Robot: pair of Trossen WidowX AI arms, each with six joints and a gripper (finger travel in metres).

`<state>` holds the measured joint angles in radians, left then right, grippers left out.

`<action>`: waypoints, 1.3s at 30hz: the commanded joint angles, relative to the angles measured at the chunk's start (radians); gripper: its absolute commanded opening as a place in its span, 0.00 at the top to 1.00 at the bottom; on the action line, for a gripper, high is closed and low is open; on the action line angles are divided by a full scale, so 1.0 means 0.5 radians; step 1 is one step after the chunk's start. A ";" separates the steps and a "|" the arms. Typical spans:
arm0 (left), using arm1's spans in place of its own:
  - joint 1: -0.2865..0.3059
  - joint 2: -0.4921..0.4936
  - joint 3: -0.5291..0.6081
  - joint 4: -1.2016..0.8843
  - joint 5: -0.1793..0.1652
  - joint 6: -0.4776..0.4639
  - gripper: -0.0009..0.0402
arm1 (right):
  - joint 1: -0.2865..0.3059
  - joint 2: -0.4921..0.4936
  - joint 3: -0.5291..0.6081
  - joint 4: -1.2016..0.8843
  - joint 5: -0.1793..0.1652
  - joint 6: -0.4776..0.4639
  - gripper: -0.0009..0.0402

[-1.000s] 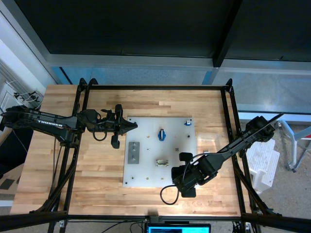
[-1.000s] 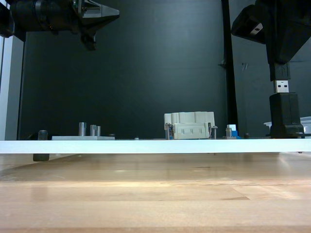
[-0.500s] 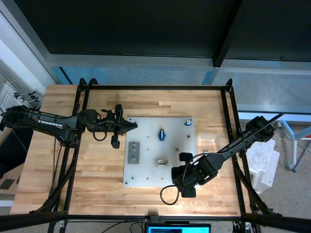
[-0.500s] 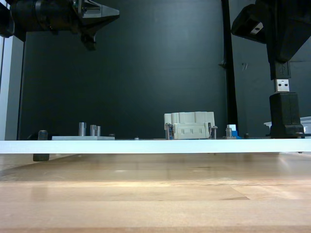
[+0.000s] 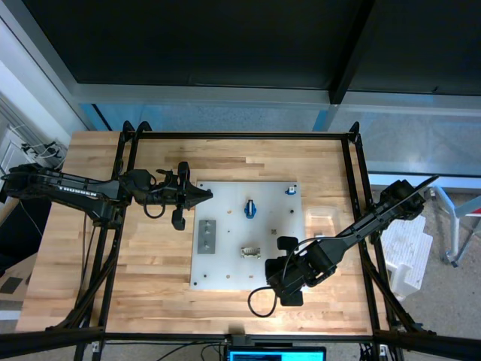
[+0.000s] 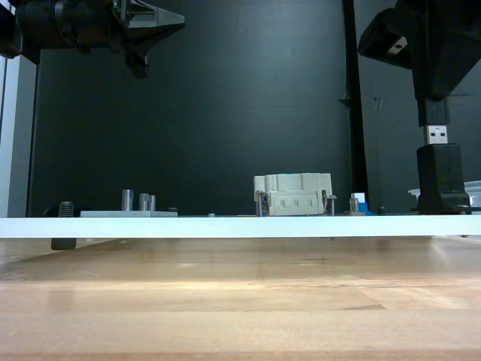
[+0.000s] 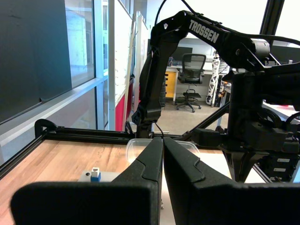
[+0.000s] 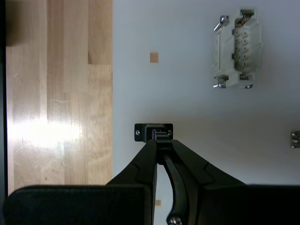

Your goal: Pick the USB connector and install on taskboard

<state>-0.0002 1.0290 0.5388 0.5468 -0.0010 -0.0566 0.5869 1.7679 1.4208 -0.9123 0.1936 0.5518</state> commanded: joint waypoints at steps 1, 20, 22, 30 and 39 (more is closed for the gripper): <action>0.000 0.000 0.000 0.001 0.001 0.001 0.98 | 0.000 0.003 -0.008 0.005 -0.009 0.001 0.98; 0.000 0.001 0.000 0.002 0.000 0.001 0.98 | 0.000 0.003 -0.078 0.068 -0.009 -0.018 0.98; 0.000 0.000 0.000 0.001 0.001 0.001 0.98 | 0.001 0.003 -0.098 0.089 -0.014 -0.016 0.98; 0.000 0.000 0.000 0.001 0.001 0.001 0.98 | 0.000 0.003 -0.137 0.108 -0.022 -0.018 0.98; 0.000 0.000 0.000 0.001 0.001 0.001 0.98 | 0.001 0.002 -0.137 0.122 -0.024 -0.014 0.98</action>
